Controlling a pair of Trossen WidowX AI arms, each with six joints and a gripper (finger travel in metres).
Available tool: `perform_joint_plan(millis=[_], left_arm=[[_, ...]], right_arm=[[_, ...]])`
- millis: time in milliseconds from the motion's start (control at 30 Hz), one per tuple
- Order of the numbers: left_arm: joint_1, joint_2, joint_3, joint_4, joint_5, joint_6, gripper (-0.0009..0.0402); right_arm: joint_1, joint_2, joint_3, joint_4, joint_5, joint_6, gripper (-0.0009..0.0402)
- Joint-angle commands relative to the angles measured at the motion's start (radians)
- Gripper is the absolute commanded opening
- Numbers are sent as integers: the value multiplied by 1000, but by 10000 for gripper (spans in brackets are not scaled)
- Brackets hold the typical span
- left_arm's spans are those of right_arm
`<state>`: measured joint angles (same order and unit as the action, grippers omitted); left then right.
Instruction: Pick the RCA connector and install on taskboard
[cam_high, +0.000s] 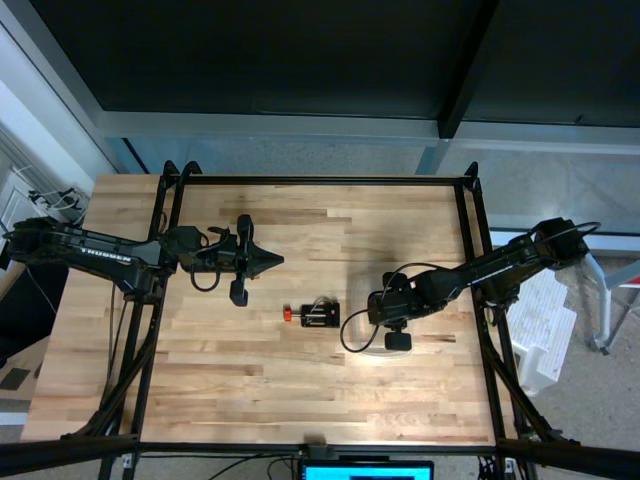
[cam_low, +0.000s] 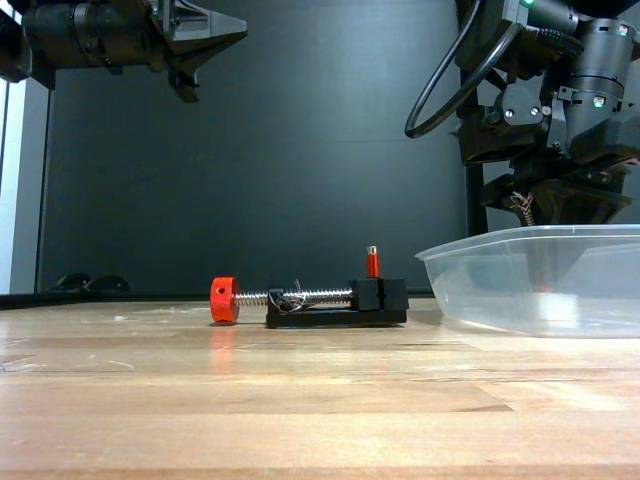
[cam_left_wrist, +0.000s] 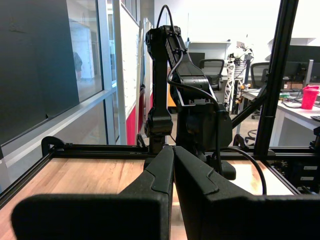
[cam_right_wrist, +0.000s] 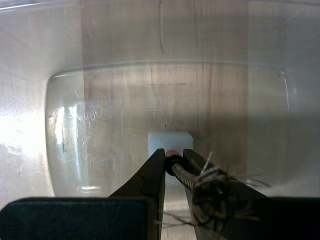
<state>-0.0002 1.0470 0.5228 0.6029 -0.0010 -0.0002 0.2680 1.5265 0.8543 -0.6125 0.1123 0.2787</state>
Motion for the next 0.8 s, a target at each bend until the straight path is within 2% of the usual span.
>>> perform_joint_plan(millis=[33,533,800], left_arm=[[0,0,0,0,0,0,0],[0,0,0,0,0,0,0],[0,0,0,0,0,0,0]], right_arm=[[1,-5,0,-4,0,1,8],[0,-137,8,-65,-2,3,9],[0,-204,77,-174,-2,2,9]])
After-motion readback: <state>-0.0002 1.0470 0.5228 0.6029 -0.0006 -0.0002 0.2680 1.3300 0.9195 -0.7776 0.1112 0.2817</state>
